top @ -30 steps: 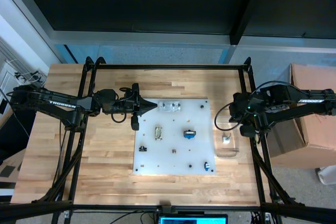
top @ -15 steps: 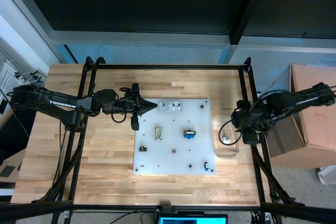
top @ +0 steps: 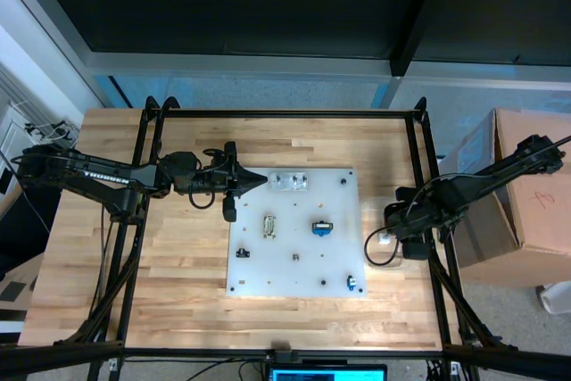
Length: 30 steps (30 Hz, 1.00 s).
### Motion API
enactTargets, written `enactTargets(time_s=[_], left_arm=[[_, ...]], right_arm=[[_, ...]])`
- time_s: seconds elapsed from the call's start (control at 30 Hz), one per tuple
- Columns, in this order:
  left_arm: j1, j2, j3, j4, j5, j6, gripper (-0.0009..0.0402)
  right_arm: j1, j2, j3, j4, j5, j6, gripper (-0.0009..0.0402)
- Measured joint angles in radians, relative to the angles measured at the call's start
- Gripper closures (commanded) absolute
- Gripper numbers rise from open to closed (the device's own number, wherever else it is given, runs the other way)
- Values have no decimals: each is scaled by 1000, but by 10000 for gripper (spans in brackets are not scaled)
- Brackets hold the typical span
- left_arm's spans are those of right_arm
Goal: Pick the RJ45 connector and install on the taskboard
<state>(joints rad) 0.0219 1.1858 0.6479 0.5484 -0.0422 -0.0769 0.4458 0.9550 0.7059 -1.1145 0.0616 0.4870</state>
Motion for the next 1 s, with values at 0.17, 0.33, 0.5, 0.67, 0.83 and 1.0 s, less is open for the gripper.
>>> enactTargets(time_s=[0.17, 0.33, 0.5, 0.67, 0.83, 1.0], left_arm=[[0, 0, 0, 0, 0, 0, 393], [0, 0, 0, 0, 0, 0, 393], [0, 0, 0, 0, 0, 0, 393], [0, 0, 0, 0, 0, 0, 393], [0, 0, 0, 0, 0, 0, 393], [0, 0, 0, 0, 0, 0, 393]], right_arm=[[2, 37, -37, 67, 8, 5, 222], [4, 72, -62, 108, 25, 4, 230], [7, 101, -95, 175, 21, 3, 248], [7, 108, -109, 193, 20, 3, 288], [8, 108, -115, 194, 17, 5, 361], [8, 108, -116, 194, 16, 5, 386]])
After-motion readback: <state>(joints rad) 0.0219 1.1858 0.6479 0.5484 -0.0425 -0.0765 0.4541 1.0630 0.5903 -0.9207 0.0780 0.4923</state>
